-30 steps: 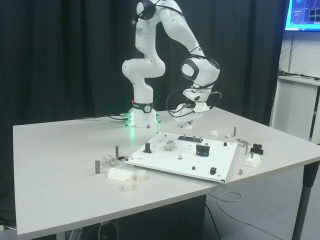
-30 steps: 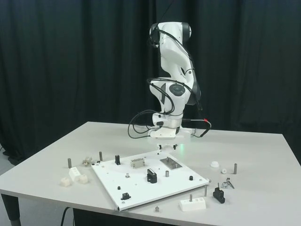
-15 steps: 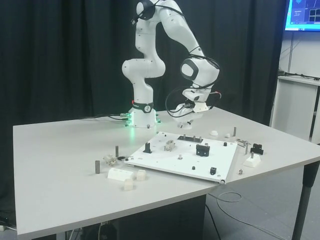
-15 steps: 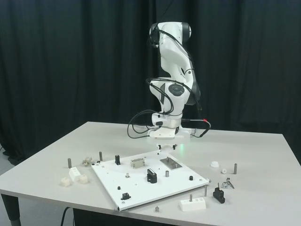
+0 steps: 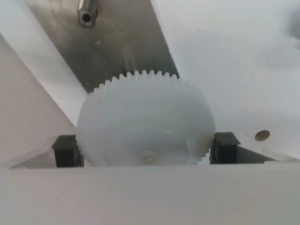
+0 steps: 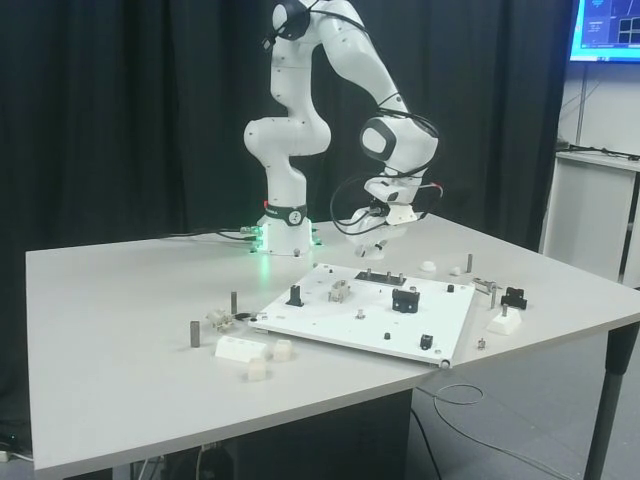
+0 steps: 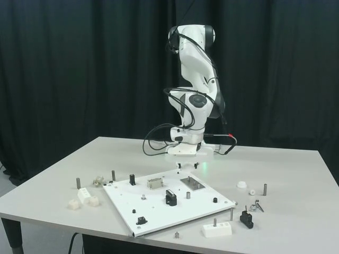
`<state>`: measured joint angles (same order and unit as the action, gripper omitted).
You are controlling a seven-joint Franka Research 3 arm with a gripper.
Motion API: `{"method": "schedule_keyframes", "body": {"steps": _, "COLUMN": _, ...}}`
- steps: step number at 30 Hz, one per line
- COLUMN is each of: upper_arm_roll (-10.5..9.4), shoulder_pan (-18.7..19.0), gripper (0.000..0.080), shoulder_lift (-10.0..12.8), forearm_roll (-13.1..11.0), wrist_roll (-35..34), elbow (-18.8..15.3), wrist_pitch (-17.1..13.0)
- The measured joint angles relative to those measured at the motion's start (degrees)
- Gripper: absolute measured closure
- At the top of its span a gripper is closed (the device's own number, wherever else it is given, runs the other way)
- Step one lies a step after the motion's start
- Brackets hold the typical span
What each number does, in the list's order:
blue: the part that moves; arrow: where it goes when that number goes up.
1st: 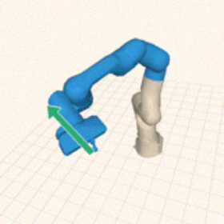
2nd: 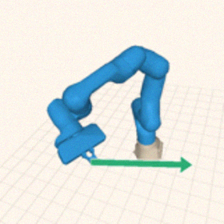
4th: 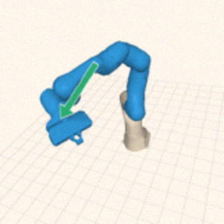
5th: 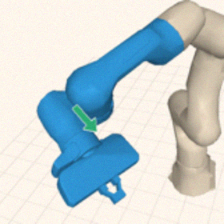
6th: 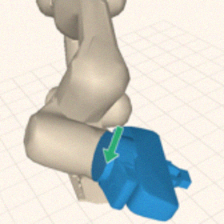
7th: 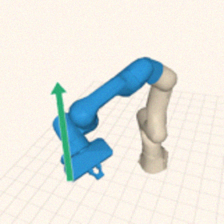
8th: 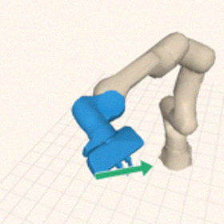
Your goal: Place large gear.
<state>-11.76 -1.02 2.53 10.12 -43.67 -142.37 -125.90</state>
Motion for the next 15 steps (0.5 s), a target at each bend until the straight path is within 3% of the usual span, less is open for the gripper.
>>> {"method": "schedule_keyframes", "body": {"steps": 15, "upper_arm_roll": 0.02, "shoulder_pan": 0.2, "gripper": 0.0206, "shoulder_lift": 0.1, "forearm_roll": -0.4, "wrist_roll": -2.7, "elbow": 0.0, "wrist_pitch": -1.3}}
